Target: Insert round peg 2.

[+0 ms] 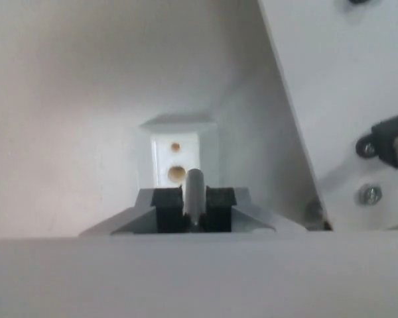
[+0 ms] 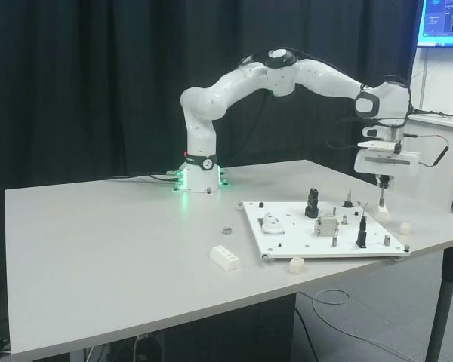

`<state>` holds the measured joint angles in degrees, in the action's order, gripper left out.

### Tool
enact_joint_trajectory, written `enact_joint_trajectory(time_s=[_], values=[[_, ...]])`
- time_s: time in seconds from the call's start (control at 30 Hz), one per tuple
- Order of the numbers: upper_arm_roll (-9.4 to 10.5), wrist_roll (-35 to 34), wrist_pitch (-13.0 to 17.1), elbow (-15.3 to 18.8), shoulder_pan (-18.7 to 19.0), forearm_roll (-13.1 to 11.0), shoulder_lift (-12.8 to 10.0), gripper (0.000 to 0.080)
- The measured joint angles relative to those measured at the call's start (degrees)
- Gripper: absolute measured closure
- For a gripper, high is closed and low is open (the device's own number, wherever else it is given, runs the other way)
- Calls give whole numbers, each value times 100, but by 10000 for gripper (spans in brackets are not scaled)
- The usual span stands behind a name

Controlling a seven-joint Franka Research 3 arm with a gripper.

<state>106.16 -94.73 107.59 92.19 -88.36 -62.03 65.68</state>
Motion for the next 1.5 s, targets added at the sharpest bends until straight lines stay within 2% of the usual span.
enact_joint_trajectory(time_s=[0.43,0.8,1.2,1.5], values=[[-2,678,351,0,-232,204,45,734],[-5,1452,577,-8,-579,306,104,734],[-5,2594,631,-176,-1131,313,195,734],[59,3200,625,-384,-1535,285,271,734]])
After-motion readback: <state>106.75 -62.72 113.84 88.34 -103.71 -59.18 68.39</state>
